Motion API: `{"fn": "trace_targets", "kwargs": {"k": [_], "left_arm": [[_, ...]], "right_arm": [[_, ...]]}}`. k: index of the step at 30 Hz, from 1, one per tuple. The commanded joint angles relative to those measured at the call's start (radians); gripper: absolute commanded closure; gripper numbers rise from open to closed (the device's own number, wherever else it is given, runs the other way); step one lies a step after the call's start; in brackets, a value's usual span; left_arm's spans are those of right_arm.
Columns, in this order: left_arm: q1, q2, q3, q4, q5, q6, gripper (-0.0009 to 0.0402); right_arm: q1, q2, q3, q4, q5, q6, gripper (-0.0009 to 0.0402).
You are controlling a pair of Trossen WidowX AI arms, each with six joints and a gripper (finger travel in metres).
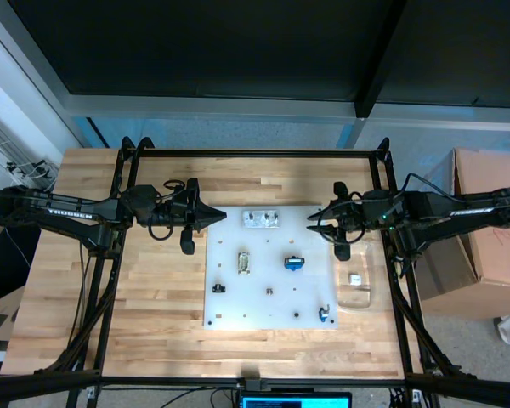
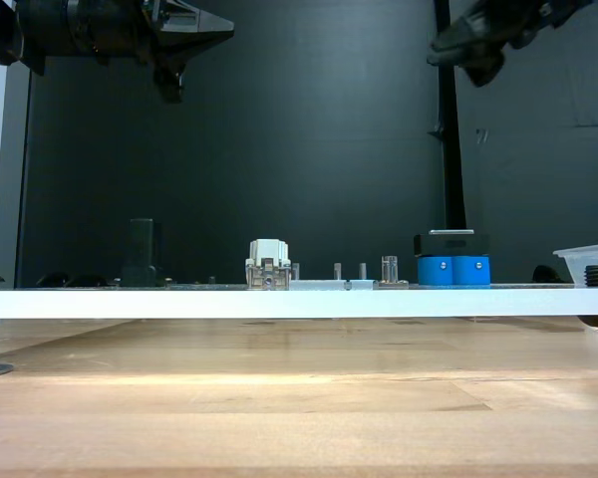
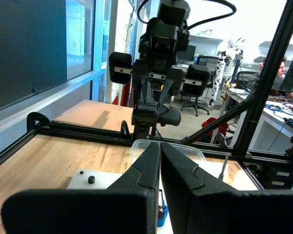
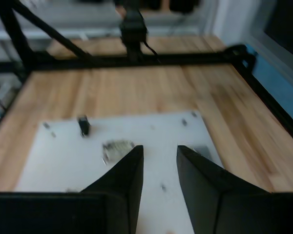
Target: Pick the RJ45 connector and install on the taskboard
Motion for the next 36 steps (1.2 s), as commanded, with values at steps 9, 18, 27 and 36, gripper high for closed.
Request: {"fn": "trace_targets", "kwargs": {"k": [9,18,27,36], "left_arm": [[0.000,0.000,0.000,0.000,0.000,0.000,0.0393],[0.000,0.000,0.000,0.000,0.000,0.000,0.0393],[0.000,0.000,0.000,0.000,0.000,0.000,0.0393],[0.000,0.000,0.000,0.000,0.000,0.000,0.0393]], "right_arm": [[-0.130,0.002,-0.114,0.407,-0.199,-0.003,0.0388],[-0.168,0.035,-0.167,0.566,-0.251,0.013,0.0394],[-0.169,0.041,-0.202,0.647,-0.248,0.027,0.0394],[-0.169,0.042,-0.212,0.654,-0.247,0.027,0.0394]]}}
